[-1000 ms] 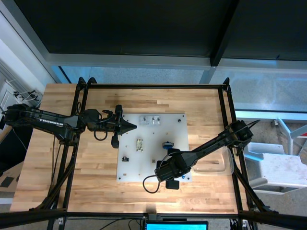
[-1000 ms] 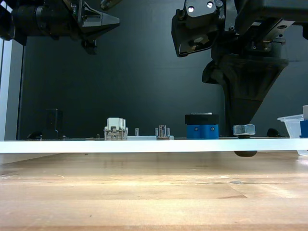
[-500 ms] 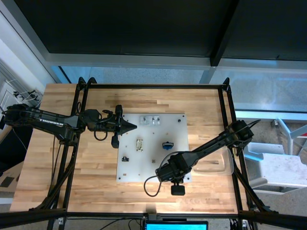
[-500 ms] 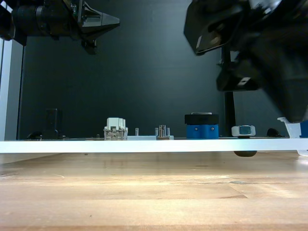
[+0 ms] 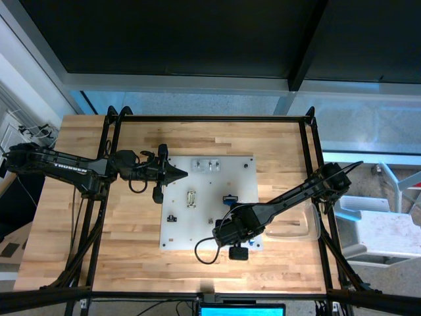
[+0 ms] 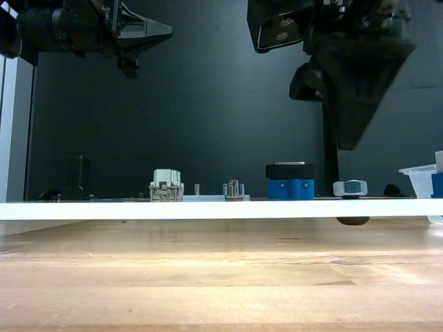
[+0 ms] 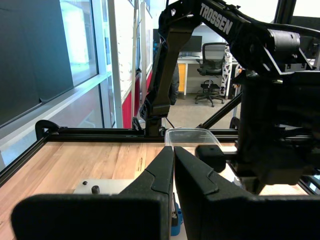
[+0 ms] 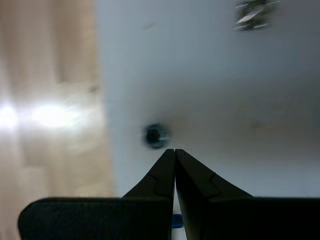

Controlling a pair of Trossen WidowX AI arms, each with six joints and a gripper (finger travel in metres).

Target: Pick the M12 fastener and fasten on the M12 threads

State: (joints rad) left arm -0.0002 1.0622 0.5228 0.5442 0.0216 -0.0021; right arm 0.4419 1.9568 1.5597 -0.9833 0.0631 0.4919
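"M12 fastener, the tiny silver hex nut (image 6: 350,187): where's it sit?"

"Low view has it on its short black stud (image 6: 350,196), near-right edge of the flat white plastic board (image 5: 197,227). Only a dark sliver shows under it, ribs hidden. Blue block w/ black cap (image 6: 290,182) is at its 9 o'clock, clear plastic tray (image 6: 420,177) at its 3 o'clock."

"Anything hidden or hard to read?"

"High view: right arm covers that spot, so nut can't be made out there. Right wrist view: a blurred dark round blob on the board just past the tips, poss. the nut, can't confirm. How far down it's threaded: can't tell."

"Right pincer?"

"Black right pincer (image 8: 175,151): fingers pressed together, gripping nothing. In low view the tips hang above the nut w/ a clear gap, nut at their 6 o'clock. Pincer's upper body is cut off by the frame."

"Left one?"

"Black left pincer (image 7: 173,150): fingers closed, empty, up high over the board's 9 o'clock edge, well apart from the nut."
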